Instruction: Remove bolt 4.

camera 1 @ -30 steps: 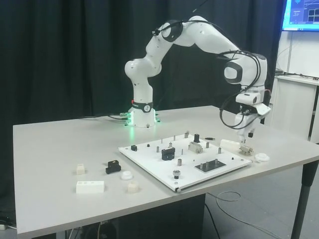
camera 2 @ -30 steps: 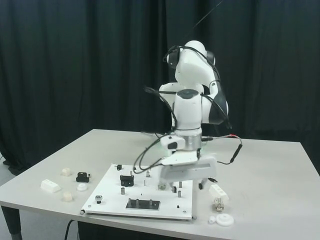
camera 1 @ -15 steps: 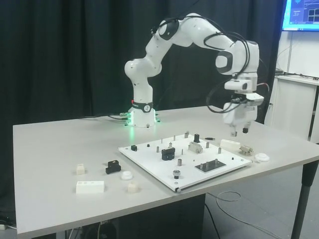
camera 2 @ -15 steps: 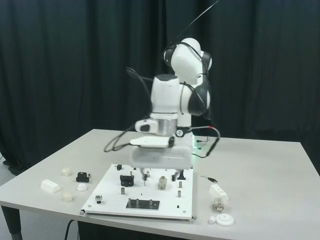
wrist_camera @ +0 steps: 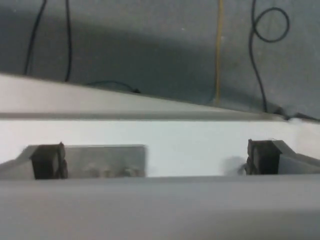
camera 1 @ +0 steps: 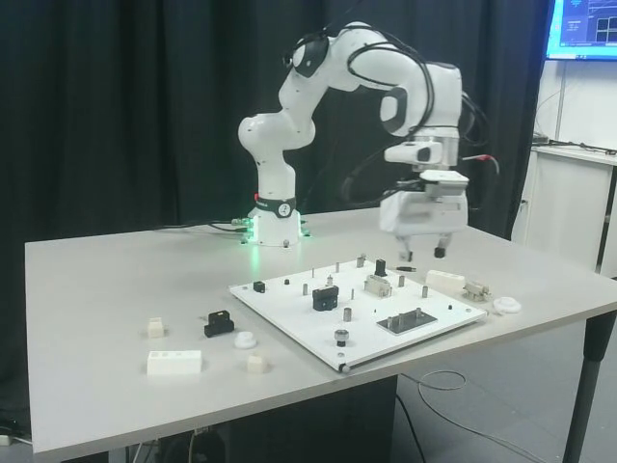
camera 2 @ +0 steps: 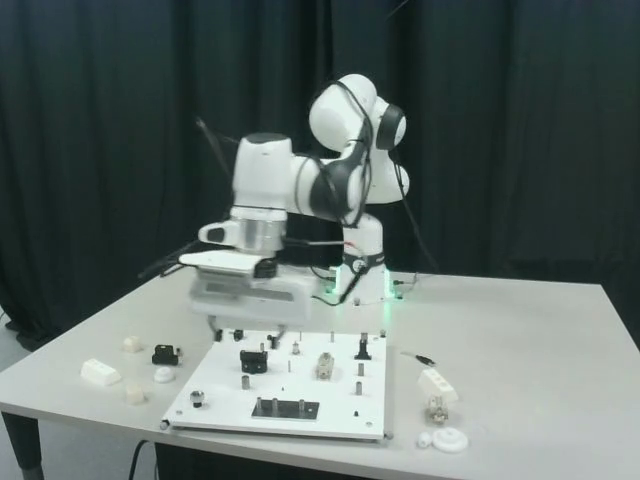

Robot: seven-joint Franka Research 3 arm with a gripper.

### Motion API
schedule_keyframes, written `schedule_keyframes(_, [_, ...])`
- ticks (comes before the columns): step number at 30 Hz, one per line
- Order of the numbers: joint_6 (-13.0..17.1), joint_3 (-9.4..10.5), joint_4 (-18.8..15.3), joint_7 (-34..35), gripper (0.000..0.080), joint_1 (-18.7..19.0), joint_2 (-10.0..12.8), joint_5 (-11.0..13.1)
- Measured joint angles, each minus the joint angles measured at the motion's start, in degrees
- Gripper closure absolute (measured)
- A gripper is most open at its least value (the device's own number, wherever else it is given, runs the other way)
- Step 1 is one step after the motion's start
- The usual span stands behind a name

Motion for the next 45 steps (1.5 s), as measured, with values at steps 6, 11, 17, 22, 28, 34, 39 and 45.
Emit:
schedule_keyframes(6, [0.0, 0.66, 0.4, 0.0, 0.0003, -3.1, 0.4, 0.0])
schedule_keyframes(11, [-0.1, 1.36, 0.6, -0.2, 0.0003, -4.9, 0.8, 0.0])
schedule_keyframes(17, [-0.2, 1.83, 0.6, 0.1, 0.0003, -6.5, 1.6, 0.1])
schedule_keyframes(22, [-0.3, 1.84, 0.6, 2.9, 0.0003, -7.8, 2.6, 0.6])
schedule_keyframes(28, [-0.4, 1.84, 0.2, 8.9, 0.0003, -9.5, 3.7, 2.6])
schedule_keyframes(34, [0.0, 1.85, -0.2, 19.2, 0.0003, -11.1, 4.5, 5.1])
schedule_keyframes(39, [0.3, 1.84, -0.4, 22.0, 0.0003, -12.1, 5.0, 7.3])
schedule_keyframes(45, [0.4, 1.71, -0.4, 31.8, 0.0003, -12.5, 5.5, 7.9])
